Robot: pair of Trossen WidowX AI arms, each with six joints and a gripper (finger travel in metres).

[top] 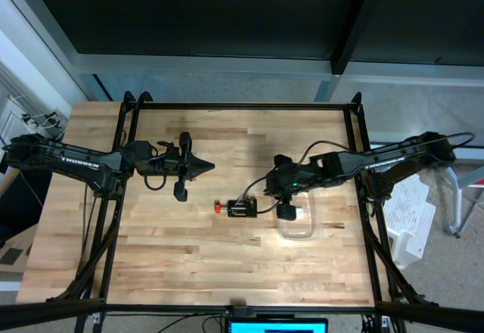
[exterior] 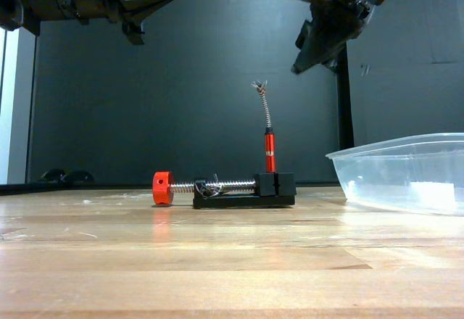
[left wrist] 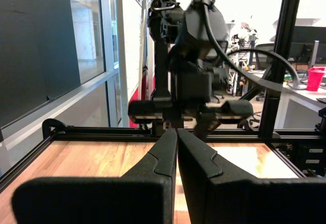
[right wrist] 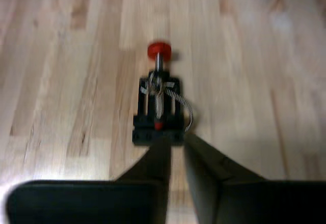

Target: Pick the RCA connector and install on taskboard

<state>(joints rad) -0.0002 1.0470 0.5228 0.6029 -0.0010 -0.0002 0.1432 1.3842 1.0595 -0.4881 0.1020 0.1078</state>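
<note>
Looking down on a pale wooden table (top: 174,257), we see two black arms reaching inward from its left and right edges. The left gripper (top: 209,166) hangs high over the table's left-centre, well apart from everything lying on it. Its wrist view shows its two fingers (left wrist: 163,158) pressed together with nothing between them.

The right gripper (right wrist: 177,141) hovers high, above and just to the right of the taskboard (exterior: 246,192), and tilts down toward it. Its fingers (right wrist: 209,178) stand slightly apart; a narrow strip of table shows between them, and we see nothing in the gap.

The taskboard, a small black block, lies flat near the table's middle. A red knob (exterior: 162,188) on a threaded rod sticks out of the end that faces the left arm. A short red post (exterior: 270,152) stands upright on the block's other end, and a coiled wire (exterior: 264,109) rises from it.

A slim silvery-grey plug (right wrist: 159,104) lies along the block's middle; we cannot tell whether it is the RCA connector. A clear plastic tray (exterior: 391,163) sits just right of the board, holding a flat whitish square (exterior: 435,192).
</note>
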